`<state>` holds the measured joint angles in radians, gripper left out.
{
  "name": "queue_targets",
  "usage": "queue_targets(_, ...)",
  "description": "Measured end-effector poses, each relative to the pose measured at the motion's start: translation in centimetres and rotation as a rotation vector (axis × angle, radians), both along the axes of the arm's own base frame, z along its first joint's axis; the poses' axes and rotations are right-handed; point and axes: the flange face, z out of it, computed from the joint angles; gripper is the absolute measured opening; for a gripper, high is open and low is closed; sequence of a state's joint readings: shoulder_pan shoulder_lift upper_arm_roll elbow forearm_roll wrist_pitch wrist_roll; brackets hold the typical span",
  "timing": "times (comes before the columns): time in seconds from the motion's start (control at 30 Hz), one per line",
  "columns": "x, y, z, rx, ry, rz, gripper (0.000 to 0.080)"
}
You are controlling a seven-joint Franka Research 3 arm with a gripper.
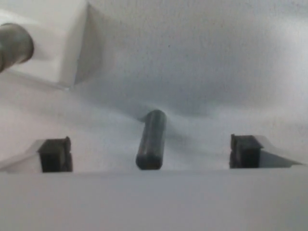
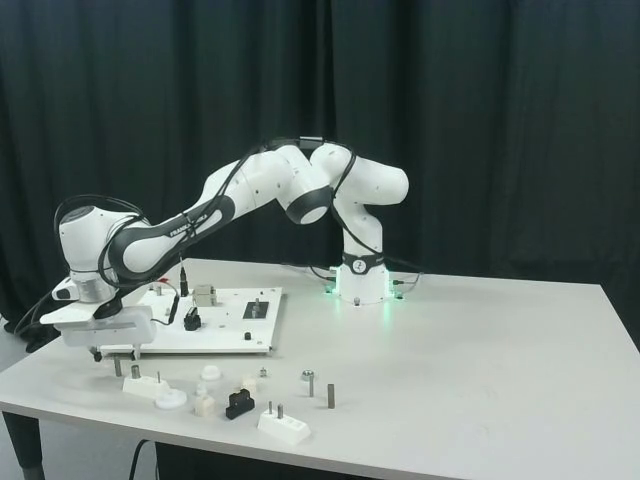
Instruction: Pick round peg 2.
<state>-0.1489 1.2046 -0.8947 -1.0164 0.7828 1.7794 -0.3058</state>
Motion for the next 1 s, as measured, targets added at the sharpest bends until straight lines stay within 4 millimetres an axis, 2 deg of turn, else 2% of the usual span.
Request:
queue_targets(0.03, 0.0, 0.0, 0.2, -0.001, 0.004, -0.002, 0.0746)
queue_targets(0.23, 0.1, 0.4, 1.3, -0.003, 0.023, -0.008, 0.0746)
queue_targets(0.27, 0.1, 0.5, 1.5, -0.003, 0.025, -0.009, 0.0786)
queue_targets(0.53, 0.3, 1.0, 2.9, -0.005, 0.039, -0.013, 0.0797)
queue_targets(1.0, 0.5, 1.7, 3.9, 0.006, 0.05, -0.025, 0.08)
